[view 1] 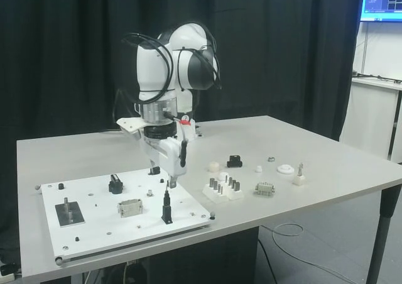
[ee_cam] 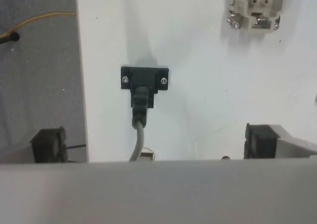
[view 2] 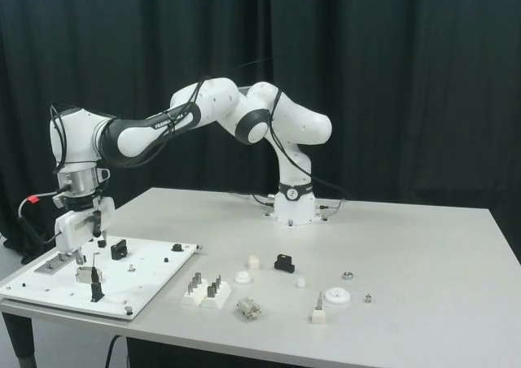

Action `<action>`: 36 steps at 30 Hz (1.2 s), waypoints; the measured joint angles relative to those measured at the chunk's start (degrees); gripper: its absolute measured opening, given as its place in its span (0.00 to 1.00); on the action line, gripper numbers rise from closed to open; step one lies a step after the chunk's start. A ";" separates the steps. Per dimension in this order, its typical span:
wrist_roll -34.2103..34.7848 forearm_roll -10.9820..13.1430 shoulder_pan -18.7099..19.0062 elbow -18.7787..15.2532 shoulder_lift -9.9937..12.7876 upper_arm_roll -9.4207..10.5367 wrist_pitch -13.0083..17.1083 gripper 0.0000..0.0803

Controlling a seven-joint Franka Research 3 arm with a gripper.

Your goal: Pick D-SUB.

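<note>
My gripper (ee_cam: 153, 143) hung with its black fingers (ee_cam: 258, 141) spread wide and empty. The black D-SUB plug with its grey cable (ee_cam: 143, 87) stood upright on the white board (ee_cam: 198, 85), below and between my fingers, untouched by either.

black D-SUB (ee_cam: 144, 83) w/ grey cable (ee_cam: 138, 142), white board (ee_cam: 198, 95), grey table (ee_cam: 39, 75), white arm (view 2: 203, 111)
</note>
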 joint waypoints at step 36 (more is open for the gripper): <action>-8.62 -0.06 1.14 0.85 -2.17 -2.34 -2.35 1.00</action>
